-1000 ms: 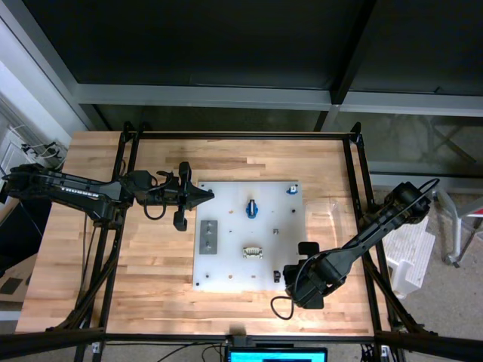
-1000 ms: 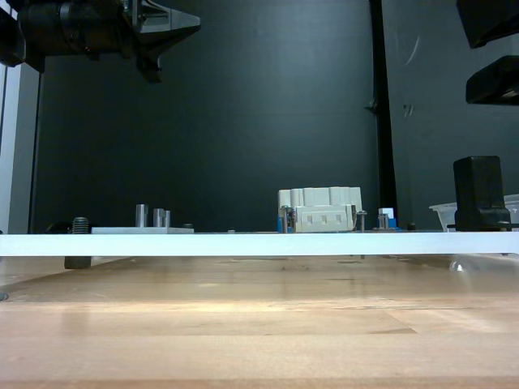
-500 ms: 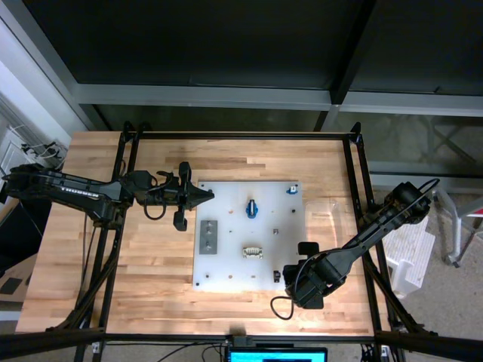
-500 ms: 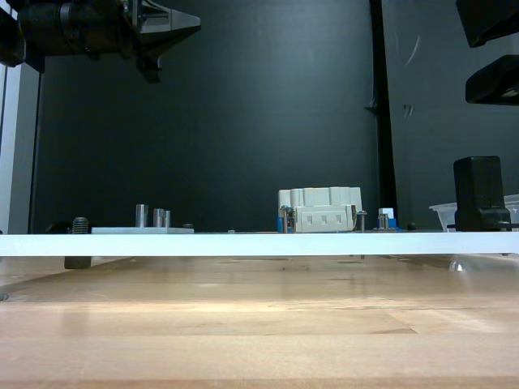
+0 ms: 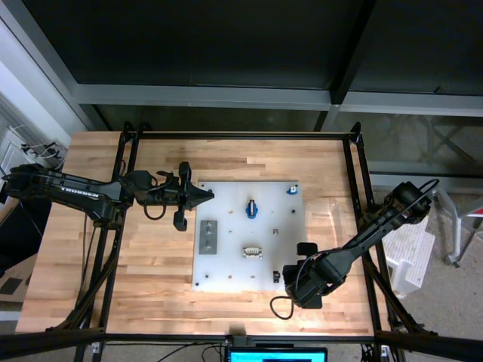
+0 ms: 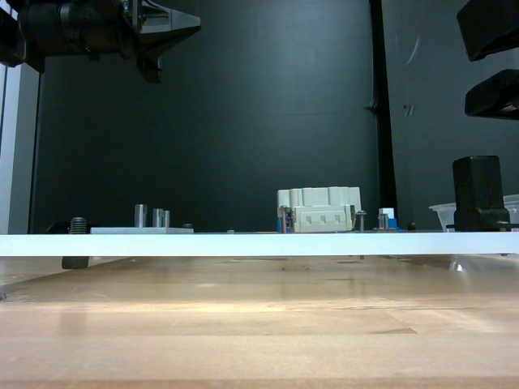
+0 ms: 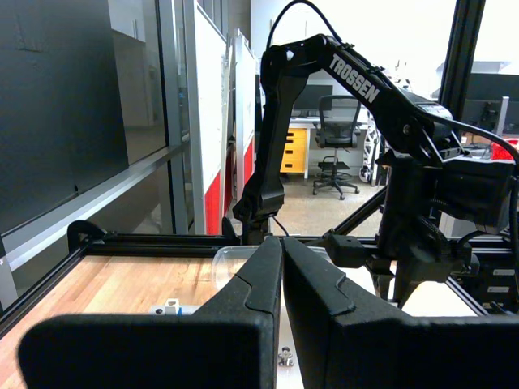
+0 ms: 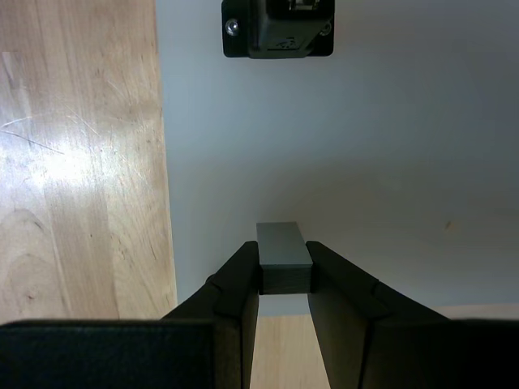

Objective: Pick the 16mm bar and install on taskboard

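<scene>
The 16mm bar (image 8: 284,253), a short grey block, is held between the fingers of my right gripper (image 8: 284,275), which is shut on it. It hangs over the white taskboard (image 8: 389,162) close to the board's edge, clear of any seat. In the high view the right gripper (image 5: 296,280) is over the board's near right corner, and the bar is hidden there. My left gripper (image 5: 202,194) hovers high at the board's far left edge, shut (image 7: 281,243) with nothing in it.
A grey plate with upright pegs (image 5: 207,236) sits on the left of the taskboard (image 5: 226,264). A blue part (image 5: 252,209) and a beige connector (image 5: 253,252) are mid-board. A black block (image 8: 278,28) stands near the right gripper. A clear tray (image 5: 339,211) lies to the right.
The right arm has shifted slightly left and a little up with the bar still in its fingers. The left arm has not moved.
</scene>
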Robot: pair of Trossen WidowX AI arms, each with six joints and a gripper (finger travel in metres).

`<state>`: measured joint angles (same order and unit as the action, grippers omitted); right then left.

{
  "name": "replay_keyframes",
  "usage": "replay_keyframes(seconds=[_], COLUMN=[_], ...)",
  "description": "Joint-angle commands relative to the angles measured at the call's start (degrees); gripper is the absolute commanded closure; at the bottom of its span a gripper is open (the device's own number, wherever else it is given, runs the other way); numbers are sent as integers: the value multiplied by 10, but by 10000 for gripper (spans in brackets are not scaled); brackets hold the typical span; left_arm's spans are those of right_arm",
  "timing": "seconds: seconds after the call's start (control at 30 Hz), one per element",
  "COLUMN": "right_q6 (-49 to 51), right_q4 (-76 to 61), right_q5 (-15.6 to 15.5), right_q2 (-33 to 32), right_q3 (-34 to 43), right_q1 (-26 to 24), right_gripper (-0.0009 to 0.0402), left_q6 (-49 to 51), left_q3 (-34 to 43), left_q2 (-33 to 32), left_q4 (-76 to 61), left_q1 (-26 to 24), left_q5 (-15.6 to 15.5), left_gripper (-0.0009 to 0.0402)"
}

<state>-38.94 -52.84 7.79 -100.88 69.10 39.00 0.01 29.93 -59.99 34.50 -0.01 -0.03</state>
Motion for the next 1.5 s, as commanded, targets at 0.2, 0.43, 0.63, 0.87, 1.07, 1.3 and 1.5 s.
replay_keyframes(seconds=[0.2, 0.43, 0.63, 0.87, 1.07, 1.3, 1.5], right_q6=[-1, 4, 3, 2, 4, 4, 9], right_q4=[5, 7, 9, 10, 10, 5, -28], right_q5=[2, 2, 2, 2, 1, -4, -19], right_q2=[-1, -1, -1, 0, 4, 31, 59], right_q3=[-7, -7, -7, -6, -6, -6, -6], right_q1=[0, 0, 0, 0, 0, 0, 0], right_gripper=[393, 386, 336, 260, 196, 157, 155], left_q6=[0, 0, 0, 0, 0, 0, 0], left_q3=[0, 0, 0, 0, 0, 0, 0], left_q2=[0, 0, 0, 0, 0, 0, 0], left_q4=[0, 0, 0, 0, 0, 0, 0], left_q1=[0, 0, 0, 0, 0, 0, 0], left_q5=[0, 0, 0, 0, 0, 0, 0], left_gripper=[393, 393, 393, 393, 393, 393, 393])
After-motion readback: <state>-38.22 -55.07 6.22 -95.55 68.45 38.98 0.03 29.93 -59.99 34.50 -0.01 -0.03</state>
